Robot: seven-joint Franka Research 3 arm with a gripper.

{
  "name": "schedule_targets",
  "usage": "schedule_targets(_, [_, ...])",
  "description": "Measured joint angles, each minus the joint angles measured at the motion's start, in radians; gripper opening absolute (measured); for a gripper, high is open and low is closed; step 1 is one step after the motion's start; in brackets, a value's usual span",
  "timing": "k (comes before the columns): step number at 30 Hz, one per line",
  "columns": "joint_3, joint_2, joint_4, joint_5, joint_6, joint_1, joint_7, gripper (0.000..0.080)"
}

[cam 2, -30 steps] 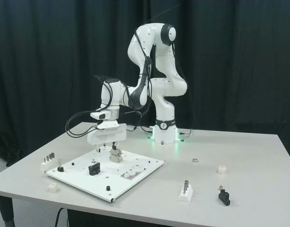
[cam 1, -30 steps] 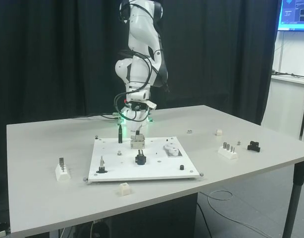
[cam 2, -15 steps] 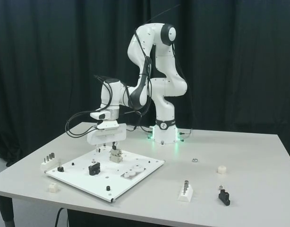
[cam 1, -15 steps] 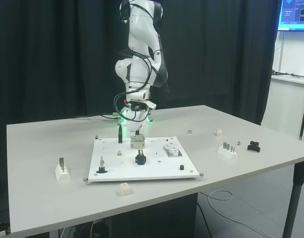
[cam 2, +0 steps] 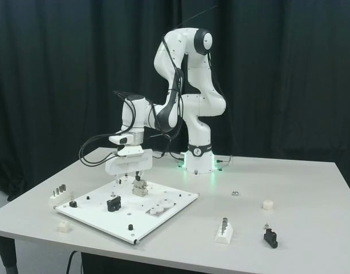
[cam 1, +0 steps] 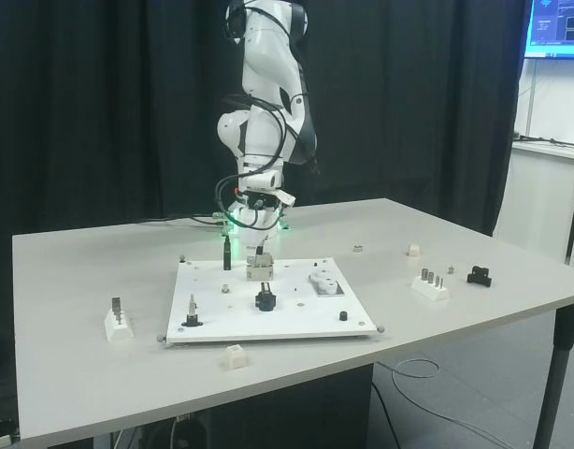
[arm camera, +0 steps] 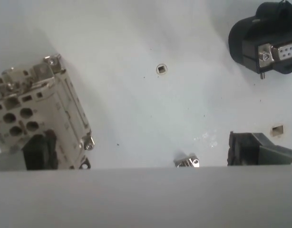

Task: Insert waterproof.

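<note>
- The white arm [cam 1: 268,84] bends down over a white board [cam 1: 296,316] that lies on the grey surface [cam 1: 81,262].
- The tool [cam 1: 260,245] hangs low above the board, pointing straight down.
- Whether the tool is released or clenched, I cannot tell. No view shows this part clearly, and I also cannot tell if it carries something.
- The waterproof connector [cam 1: 260,271] is a boxy block that stands on the board directly under the tool, very close to it. I cannot tell if they touch.
- In the wrist view the waterproof connector [arm camera: 36,118] shows a face with several round holes and small screws at the corners. A black piece sits against its lower part.
- In the second room view the tool [cam 2: 132,178] is just above the same block [cam 2: 140,190].
- A black round socket [arm camera: 265,45] with a metal plug face stands on the board near the tool, on the side away from the arm's base.
- A thin black post [cam 1: 227,253] stands on the board just beside the tool.
- A small white holder [cam 1: 118,323] with metal pins rests on the surface, well apart from the tool and off the board.
- A second white holder [cam 1: 430,285] and a small black part [cam 1: 480,275] lie on the surface far from the tool, on the other side of the board.
- A small white cube [cam 1: 235,355] lies on the surface just past the board's edge, on the side away from the arm's base.
- A green light [cam 2: 183,165] glows at the arm's base, behind the tool.
</note>
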Motion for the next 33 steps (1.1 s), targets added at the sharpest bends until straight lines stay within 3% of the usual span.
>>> schedule_targets(33, [-0.001, 0.025, 0.003, 0.044, 0.03, -0.001, -0.04, 0.08])
